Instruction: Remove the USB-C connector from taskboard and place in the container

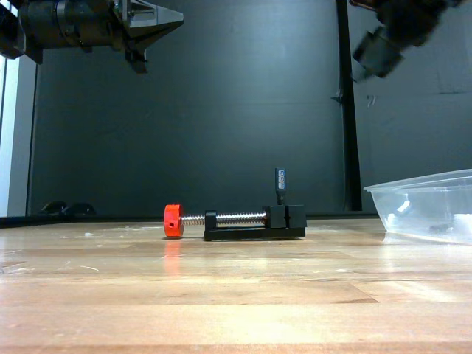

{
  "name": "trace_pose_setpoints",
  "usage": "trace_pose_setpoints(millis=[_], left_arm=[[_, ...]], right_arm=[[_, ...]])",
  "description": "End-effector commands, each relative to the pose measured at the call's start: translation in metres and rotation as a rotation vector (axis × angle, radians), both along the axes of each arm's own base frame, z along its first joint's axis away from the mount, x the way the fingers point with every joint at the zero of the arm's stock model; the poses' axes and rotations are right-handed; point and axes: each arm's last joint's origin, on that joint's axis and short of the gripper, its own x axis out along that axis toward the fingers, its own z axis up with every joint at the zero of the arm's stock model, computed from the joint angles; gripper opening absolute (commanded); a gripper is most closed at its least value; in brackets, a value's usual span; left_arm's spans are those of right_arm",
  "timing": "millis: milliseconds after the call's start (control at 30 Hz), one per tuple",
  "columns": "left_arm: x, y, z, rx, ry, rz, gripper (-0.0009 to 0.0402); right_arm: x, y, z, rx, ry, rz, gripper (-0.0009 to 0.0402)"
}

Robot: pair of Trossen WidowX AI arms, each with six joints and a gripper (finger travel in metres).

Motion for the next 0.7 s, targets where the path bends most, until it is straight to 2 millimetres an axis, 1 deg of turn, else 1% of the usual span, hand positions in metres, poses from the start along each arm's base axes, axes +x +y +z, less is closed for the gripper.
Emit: trace_pose_setpoints(millis=[33, 167, 267, 433, 567, 700], left_arm=[[0.000, 0.000, 0.000, 0.000, 0.000, 0.000, 0.0000], [0.000, 0.000, 0.000, 0.000, 0.000, 0.000, 0.0000], [0.000, 0.000, 0.000, 0.000, 0.000, 0.000, 0.0000], [0.000, 0.000, 0.000, 0.000, 0.000, 0.000, 0.0000], [0.000, 0.000, 0.000, 0.000, 0.000, 0.000, 0.0000], [0.000, 0.000, 0.000, 0.000, 0.000, 0.000, 0.0000]], right_arm=[[0.005, -0.007, 0.008, -0.026, -0.092, 0.002, 0.0128], [0.013, -0.016, 0.016, -0.044, -0.198, 0.026, 0.0103], [0.017, -0.027, 0.021, -0.045, -0.259, 0.031, 0.0080], [0.022, -0.044, 0.022, -0.005, -0.358, 0.040, 0.0035], [0.025, -0.047, 0.023, -0.027, -0.440, 0.042, -0.0003], [0.027, -0.049, 0.025, -0.069, -0.501, 0.005, 0.0004]])
